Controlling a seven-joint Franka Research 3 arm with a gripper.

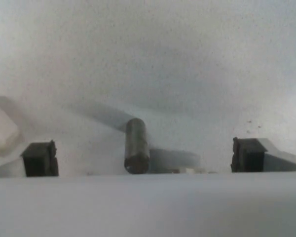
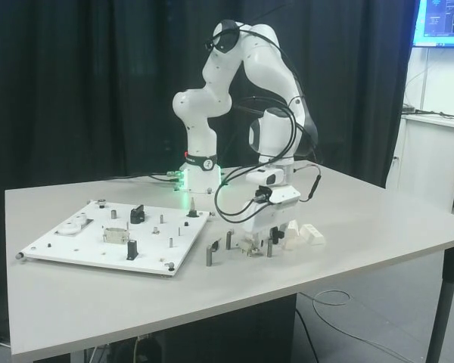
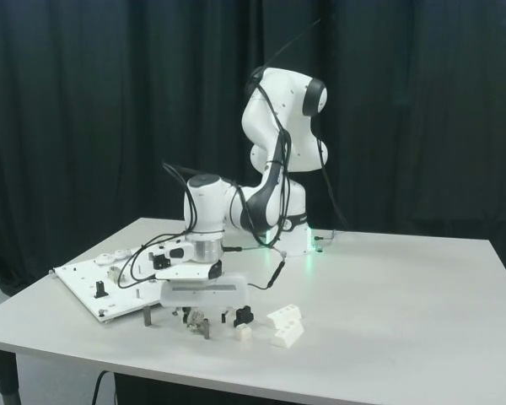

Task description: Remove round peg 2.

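Since the tool (image 1: 143,158) stands spread wide, nothing gripped, we see the round peg (image 1: 137,146) lying on the counter (image 1: 187,59) midway between its fingertips. We judge it rigid, light, smooth, prone to rolling; pinch it mid-length across the diameter.

A grey table (image 2: 363,219) carries a white board (image 2: 76,246) studded with small parts at its left end. Near the table's front edge lie white blocks (image 3: 285,326). Black curtains (image 3: 84,110) hang behind.
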